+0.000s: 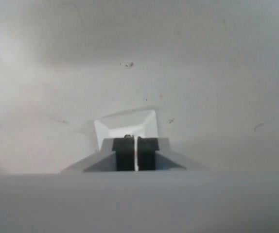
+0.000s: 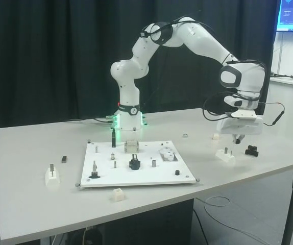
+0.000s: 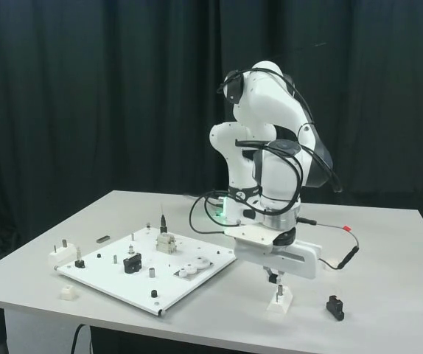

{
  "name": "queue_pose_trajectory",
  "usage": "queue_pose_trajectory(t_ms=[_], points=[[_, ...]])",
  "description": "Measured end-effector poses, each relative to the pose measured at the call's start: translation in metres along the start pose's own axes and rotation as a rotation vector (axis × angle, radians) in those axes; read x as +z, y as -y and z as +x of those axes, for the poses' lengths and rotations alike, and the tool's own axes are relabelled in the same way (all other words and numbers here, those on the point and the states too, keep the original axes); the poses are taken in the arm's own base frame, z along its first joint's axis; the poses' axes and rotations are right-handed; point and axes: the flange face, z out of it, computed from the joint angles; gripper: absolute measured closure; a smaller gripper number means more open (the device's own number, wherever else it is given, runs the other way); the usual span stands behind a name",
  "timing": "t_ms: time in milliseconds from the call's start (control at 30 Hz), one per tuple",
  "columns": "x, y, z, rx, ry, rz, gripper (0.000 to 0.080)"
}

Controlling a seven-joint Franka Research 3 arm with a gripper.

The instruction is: Pick round peg 1.

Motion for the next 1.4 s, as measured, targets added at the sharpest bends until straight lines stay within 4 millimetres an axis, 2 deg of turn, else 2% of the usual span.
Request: queue_pose_trajectory(t_ms=[167, 200, 333, 367, 533, 567, 1000, 1400], points=[[-0.003, 0.0, 0.001, 0.001, 0.002, -0.01, 0.0802], [-0.004, 0.0, 0.001, 0.001, 0.003, -0.011, 0.0557], [-0.006, 0.0, 0.001, 0.001, 0.004, -0.016, 0.0557], [-0.006, 0.0, 0.001, 0.0, 0.004, -0.016, 0.0211], [-0.007, 0.0, -0.001, -0.002, 0.006, -0.021, 0.0211], [-0.007, 0.0, -0.002, -0.003, 0.006, -0.023, 0.0041], [-0.003, -0.002, -0.011, -0.015, 0.015, -0.053, 0.0005], [0.02, -0.008, -0.012, -0.024, 0.017, -0.067, 0.0003]])
